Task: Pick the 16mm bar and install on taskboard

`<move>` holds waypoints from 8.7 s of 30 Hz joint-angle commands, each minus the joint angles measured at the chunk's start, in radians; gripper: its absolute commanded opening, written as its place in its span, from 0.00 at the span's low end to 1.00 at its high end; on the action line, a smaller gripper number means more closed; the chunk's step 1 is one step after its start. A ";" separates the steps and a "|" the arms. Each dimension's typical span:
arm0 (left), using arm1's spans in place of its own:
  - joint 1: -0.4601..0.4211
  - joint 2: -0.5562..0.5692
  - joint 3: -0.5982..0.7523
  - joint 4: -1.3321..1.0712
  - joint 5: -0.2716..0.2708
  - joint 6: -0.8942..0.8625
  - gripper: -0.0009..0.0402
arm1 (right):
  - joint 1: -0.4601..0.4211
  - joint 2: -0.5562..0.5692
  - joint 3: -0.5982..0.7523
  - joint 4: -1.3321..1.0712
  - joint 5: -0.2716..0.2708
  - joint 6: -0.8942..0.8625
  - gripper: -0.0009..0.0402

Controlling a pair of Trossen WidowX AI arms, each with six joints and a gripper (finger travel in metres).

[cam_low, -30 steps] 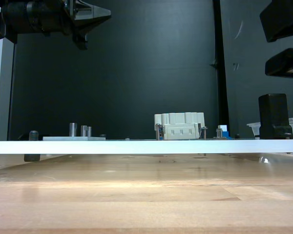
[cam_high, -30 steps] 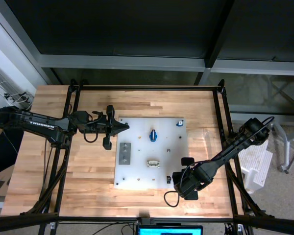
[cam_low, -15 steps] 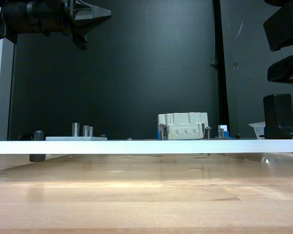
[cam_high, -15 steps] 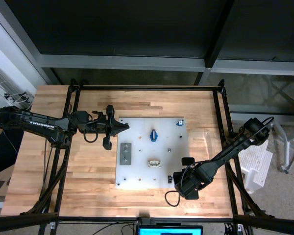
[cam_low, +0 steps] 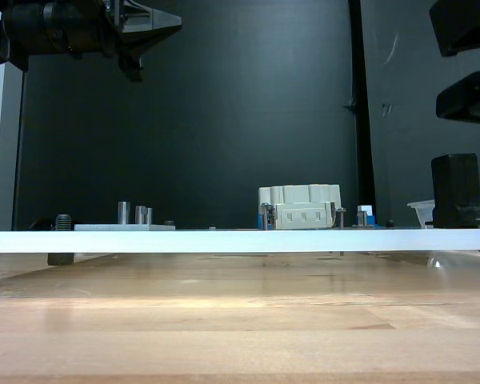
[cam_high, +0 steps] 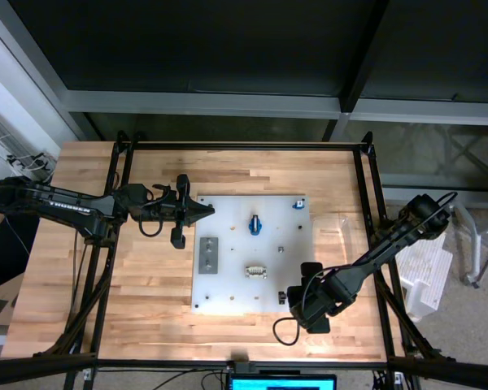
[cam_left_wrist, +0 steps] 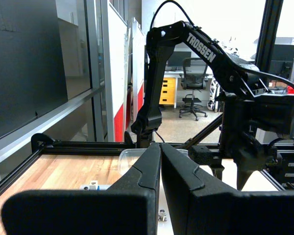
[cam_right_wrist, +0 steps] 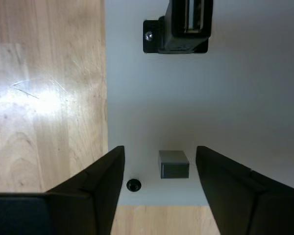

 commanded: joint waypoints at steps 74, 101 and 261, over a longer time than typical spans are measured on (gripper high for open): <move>0.000 0.000 0.000 0.000 0.000 0.000 0.02 | -0.732 -0.766 -0.530 1.073 -0.187 -0.639 0.02; 0.000 0.000 0.000 0.000 0.000 0.000 0.02 | -0.731 -0.768 -0.622 1.280 -0.127 -0.624 0.02; 0.000 0.000 0.000 0.000 0.000 0.000 0.02 | -0.731 -0.768 -0.625 1.276 -0.127 -0.620 0.02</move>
